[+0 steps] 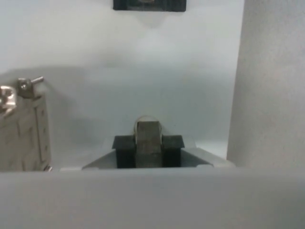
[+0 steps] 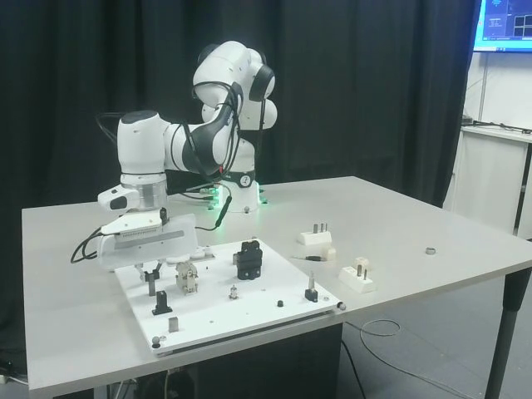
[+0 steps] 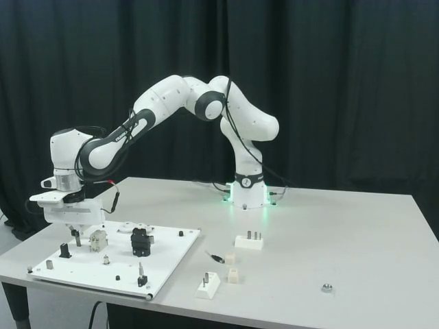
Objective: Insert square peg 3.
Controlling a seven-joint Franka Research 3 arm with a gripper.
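The gripper [image 2: 151, 275] hangs low over the far-left corner of the white board [image 3: 164, 264], fingers clamped on the square peg [image 1: 148, 143], which stands between them with its free end aimed down at the board (the socket itself I can't make out from here). To do this well, I'd say line up the peg's flat sides with the hole first, then ease straight down without tilting, letting go only once it seats. Its long axis runs upright, straight along the fingers, end face toward the board.
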